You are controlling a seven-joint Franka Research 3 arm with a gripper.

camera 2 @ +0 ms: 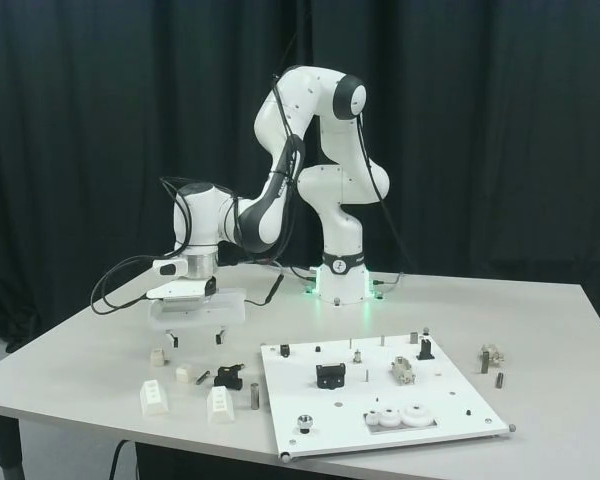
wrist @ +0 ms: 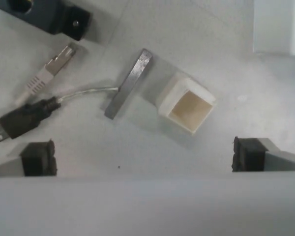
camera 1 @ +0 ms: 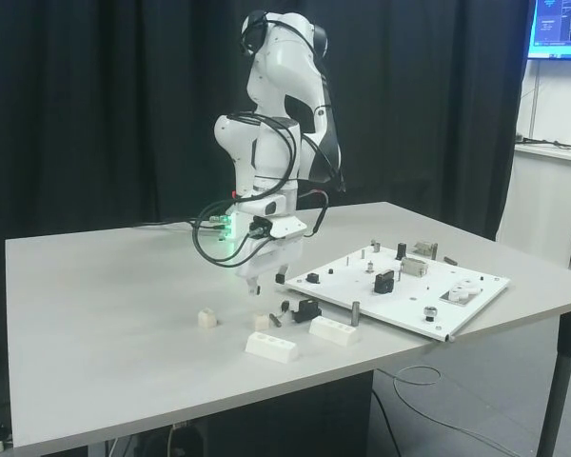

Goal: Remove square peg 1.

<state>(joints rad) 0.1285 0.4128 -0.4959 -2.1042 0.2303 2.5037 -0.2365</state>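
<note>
wrist view: gripper [wrist: 145, 157] wide open, empty, above the desk [wrist: 226, 88]; grey square peg [wrist: 128, 83] lies flat beside a hollow white socket [wrist: 186, 103]. room views show the white board [camera 2: 380, 395] nearby.

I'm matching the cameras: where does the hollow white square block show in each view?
Wrist view: hollow white block, between the fingers, beside the grey metal bar.
First room view: on the table, just below the end effector, at.
Second room view: under the end effector, at.
Shared landmark: the grey metal bar lying next to it.
</note>
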